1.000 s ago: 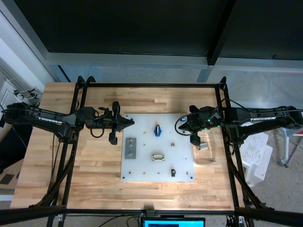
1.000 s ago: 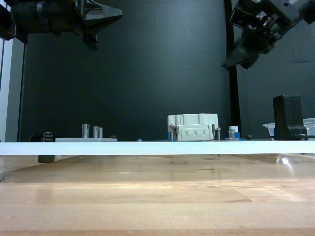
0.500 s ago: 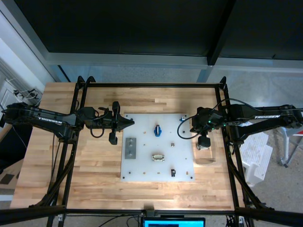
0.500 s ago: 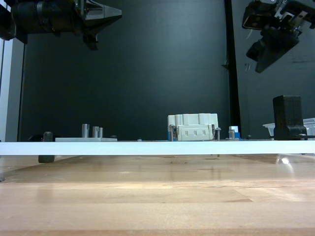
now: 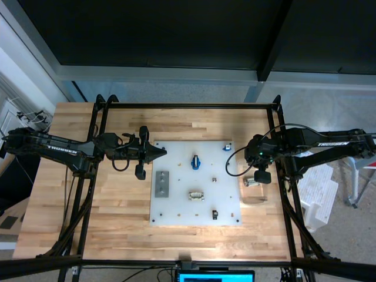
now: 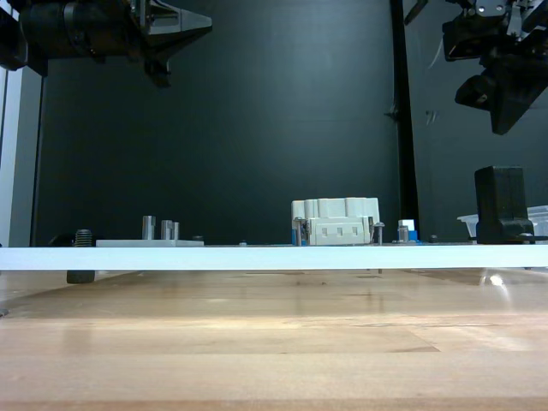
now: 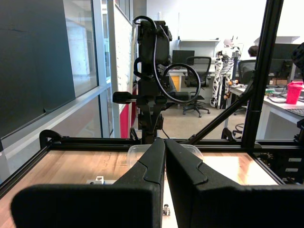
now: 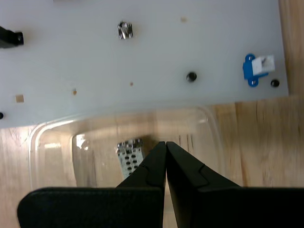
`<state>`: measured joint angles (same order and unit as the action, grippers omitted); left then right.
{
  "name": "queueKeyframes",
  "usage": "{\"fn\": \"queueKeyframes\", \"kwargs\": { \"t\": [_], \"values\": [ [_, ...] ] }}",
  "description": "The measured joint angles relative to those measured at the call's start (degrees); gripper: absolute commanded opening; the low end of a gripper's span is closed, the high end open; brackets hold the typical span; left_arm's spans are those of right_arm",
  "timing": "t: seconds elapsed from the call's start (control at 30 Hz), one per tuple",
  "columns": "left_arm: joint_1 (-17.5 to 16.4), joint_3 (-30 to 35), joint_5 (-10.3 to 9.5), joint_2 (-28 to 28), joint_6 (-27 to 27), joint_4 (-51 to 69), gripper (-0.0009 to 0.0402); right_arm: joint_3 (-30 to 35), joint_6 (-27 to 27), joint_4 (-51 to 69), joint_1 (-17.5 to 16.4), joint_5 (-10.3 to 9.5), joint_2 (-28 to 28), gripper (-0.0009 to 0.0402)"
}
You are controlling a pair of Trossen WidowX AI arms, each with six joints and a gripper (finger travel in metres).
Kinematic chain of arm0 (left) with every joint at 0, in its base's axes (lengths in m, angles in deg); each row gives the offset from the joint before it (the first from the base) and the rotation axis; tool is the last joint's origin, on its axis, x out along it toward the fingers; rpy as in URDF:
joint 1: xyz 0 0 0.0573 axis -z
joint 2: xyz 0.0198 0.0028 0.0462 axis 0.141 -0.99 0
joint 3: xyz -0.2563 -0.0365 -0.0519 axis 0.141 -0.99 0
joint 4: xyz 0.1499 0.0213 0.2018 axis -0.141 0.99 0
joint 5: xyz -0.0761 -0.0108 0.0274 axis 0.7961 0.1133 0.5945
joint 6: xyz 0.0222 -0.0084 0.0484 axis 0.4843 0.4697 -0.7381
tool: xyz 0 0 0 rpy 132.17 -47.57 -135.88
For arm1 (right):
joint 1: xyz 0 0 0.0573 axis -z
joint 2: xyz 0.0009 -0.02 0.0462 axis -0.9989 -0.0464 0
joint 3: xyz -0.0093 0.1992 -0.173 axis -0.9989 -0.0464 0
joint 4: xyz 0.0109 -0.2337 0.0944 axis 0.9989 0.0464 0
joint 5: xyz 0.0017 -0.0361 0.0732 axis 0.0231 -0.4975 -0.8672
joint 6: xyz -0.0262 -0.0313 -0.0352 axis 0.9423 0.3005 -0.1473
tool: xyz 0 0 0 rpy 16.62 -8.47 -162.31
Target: Pick the HAN10E connector and install on the hub
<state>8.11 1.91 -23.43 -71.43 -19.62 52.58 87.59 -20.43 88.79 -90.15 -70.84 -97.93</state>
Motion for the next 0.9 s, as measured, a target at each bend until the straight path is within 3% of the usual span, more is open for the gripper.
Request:
{"fn": "queueKeyframes", "kwargs": {
  "t": [0.47, 0.9],
  "values": [
    [0.02, 0.02, 0.0, 0.0, 0.0, 0.0, 0.0, 0.17, -3.85, 2.93, -7.02, 0.0, -5.09, 0.0],
    [0.02, 0.02, 0.0, 0.0, 0.0, 0.0, 0.0, -0.09, -4.28, 2.84, -7.74, 1.53, -6.56, 0.0]
  ]
}}
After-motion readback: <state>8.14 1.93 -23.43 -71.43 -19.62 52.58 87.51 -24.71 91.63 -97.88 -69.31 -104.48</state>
